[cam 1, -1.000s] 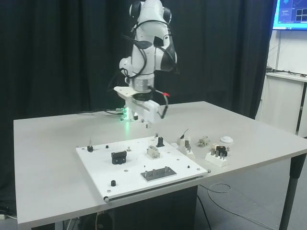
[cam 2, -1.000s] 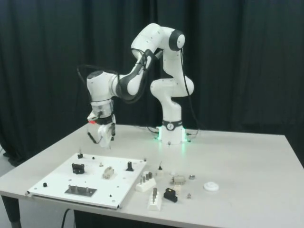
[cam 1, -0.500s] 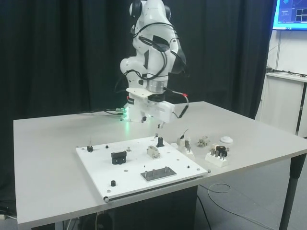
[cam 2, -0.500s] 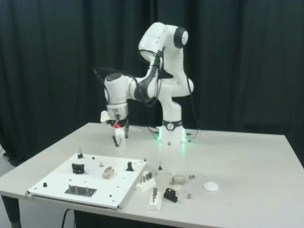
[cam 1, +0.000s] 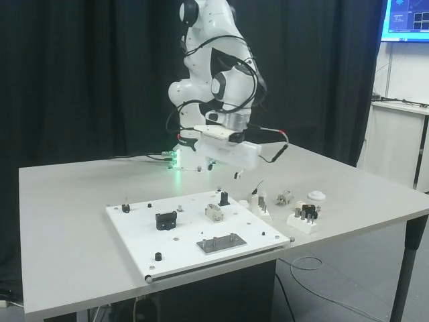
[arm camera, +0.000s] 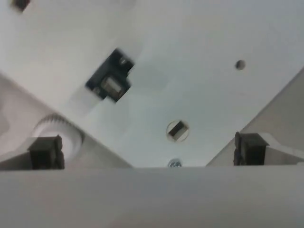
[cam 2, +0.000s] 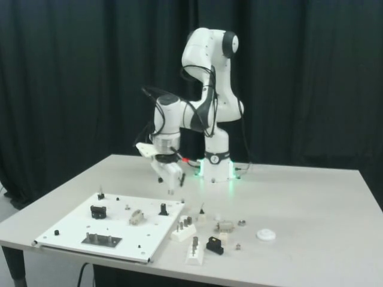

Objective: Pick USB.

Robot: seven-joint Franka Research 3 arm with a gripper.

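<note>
Black, blocky USB with grey centre stands on white board, claw spread wide.

A board lies on the bench, at its front edge in the first room view. On the board, a socket block sits left of a small connector, with a plate nearer the front edge and an upright piece at the far right corner. Off the board to the right lie two blocks with pins, small parts, and a disc farthest right. The arm's base stands behind the board. The claw hangs above the board's far right corner.
</note>
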